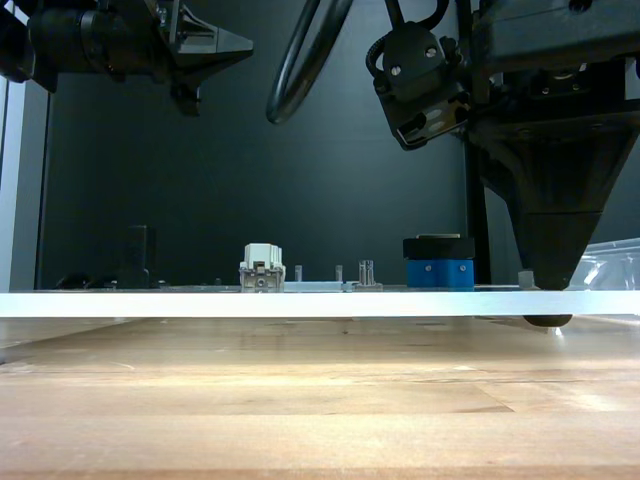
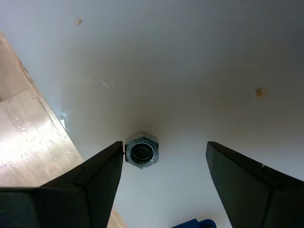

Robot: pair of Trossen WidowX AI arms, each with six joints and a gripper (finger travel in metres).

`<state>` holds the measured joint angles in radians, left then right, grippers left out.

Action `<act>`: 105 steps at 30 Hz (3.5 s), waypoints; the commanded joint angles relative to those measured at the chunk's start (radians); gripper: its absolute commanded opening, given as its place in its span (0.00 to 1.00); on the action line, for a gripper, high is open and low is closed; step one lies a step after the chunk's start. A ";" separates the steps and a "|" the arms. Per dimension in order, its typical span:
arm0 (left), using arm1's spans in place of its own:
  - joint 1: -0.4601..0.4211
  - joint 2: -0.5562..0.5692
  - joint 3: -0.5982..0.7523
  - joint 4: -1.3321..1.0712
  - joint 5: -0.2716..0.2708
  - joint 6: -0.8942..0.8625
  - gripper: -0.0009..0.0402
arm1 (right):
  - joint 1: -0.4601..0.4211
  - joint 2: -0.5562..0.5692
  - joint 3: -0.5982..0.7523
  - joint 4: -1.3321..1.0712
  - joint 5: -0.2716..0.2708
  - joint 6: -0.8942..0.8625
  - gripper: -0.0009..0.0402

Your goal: Unfasten the M12 nut and place it in the container

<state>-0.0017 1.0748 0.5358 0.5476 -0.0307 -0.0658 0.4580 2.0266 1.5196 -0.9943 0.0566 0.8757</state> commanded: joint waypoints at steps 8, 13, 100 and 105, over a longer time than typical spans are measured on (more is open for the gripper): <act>0.000 0.000 0.000 0.000 0.000 0.000 0.02 | -0.002 0.000 -0.005 0.013 0.003 -0.013 0.37; 0.000 0.000 0.000 0.000 0.000 0.000 0.02 | -0.002 -0.003 -0.005 0.018 0.002 -0.021 0.21; 0.000 0.000 0.000 0.000 0.000 0.000 0.02 | -0.008 -0.119 0.002 -0.035 -0.047 -0.460 0.26; 0.000 0.000 0.000 0.000 0.000 0.000 0.02 | 0.000 -0.119 -0.009 -0.003 -0.131 -0.383 0.01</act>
<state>-0.0017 1.0752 0.5358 0.5472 -0.0307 -0.0654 0.4549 1.9064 1.5139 -1.0119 -0.0643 0.4904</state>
